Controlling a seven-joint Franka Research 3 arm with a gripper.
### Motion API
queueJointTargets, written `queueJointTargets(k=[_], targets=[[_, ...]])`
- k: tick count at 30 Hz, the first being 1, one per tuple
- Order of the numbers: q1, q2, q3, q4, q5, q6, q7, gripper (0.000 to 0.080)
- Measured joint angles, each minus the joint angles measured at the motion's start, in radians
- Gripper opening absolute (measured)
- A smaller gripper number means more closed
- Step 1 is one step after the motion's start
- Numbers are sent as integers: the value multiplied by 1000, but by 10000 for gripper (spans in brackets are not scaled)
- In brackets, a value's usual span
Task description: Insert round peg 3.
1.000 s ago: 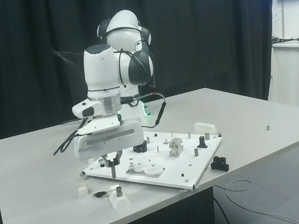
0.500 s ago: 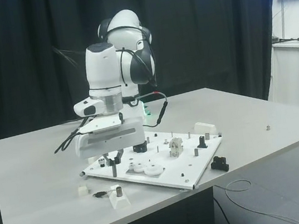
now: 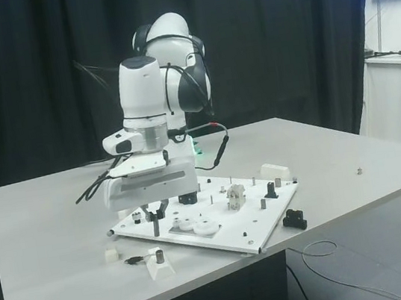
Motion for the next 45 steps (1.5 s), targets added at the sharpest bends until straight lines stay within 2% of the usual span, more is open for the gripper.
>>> queueJointTargets(k=[16, 36, 45], targets=[[5, 0, -1, 0, 0, -12, 25, 99], [89, -22, -9, -2, 18, -184, 145, 99], [137, -26, -12, -6, 18, -231, 212, 99]])
